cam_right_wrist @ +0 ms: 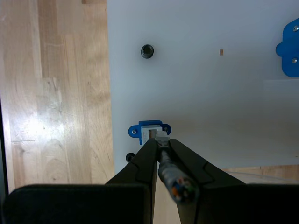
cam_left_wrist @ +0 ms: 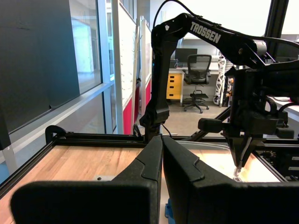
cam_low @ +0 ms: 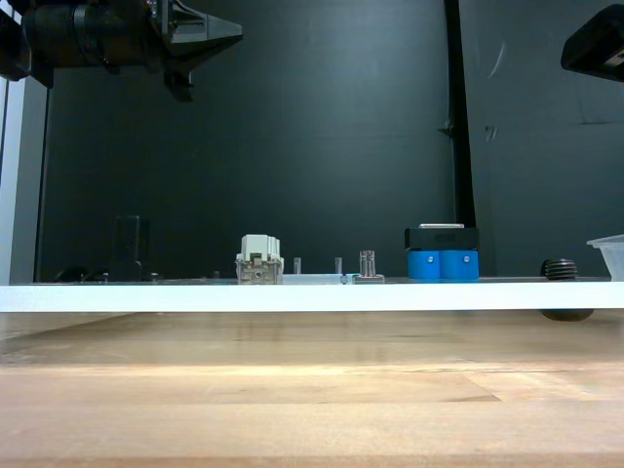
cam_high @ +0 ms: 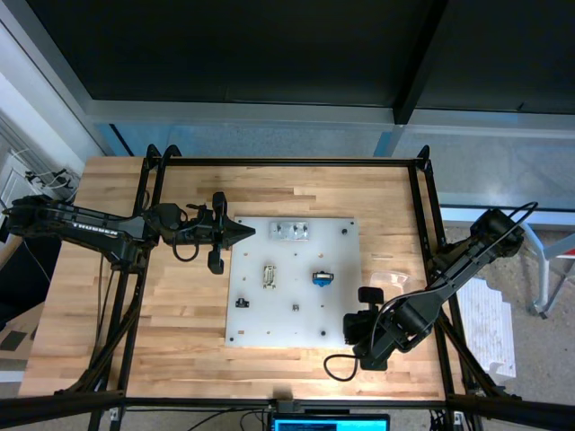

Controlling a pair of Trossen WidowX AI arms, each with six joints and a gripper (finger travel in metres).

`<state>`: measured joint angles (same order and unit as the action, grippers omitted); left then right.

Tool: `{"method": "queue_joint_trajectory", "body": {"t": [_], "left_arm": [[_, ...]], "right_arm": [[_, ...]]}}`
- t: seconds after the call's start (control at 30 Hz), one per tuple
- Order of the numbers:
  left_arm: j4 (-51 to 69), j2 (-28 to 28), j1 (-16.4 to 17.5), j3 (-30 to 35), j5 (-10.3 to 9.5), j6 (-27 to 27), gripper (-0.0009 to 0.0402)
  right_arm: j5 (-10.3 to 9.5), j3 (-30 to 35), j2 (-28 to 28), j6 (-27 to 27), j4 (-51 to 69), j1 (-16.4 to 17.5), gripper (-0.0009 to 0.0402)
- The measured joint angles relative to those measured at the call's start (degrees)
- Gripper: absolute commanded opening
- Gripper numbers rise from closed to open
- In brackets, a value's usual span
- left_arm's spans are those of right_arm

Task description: Pick the RJ45 connector and install on taskboard

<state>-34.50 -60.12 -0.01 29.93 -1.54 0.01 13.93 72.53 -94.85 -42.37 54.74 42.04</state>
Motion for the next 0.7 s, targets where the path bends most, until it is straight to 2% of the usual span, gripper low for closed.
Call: {"method": "queue_joint_trajectory", "body": {"t": [0.7], "left_arm": [[-0.02,0.02,0.00,0.00,0.00,0.00,0.0000]], "right_arm": [[-0.02,-0.11,-1.31,1.36,-0.98,0.07,0.0000]]}}
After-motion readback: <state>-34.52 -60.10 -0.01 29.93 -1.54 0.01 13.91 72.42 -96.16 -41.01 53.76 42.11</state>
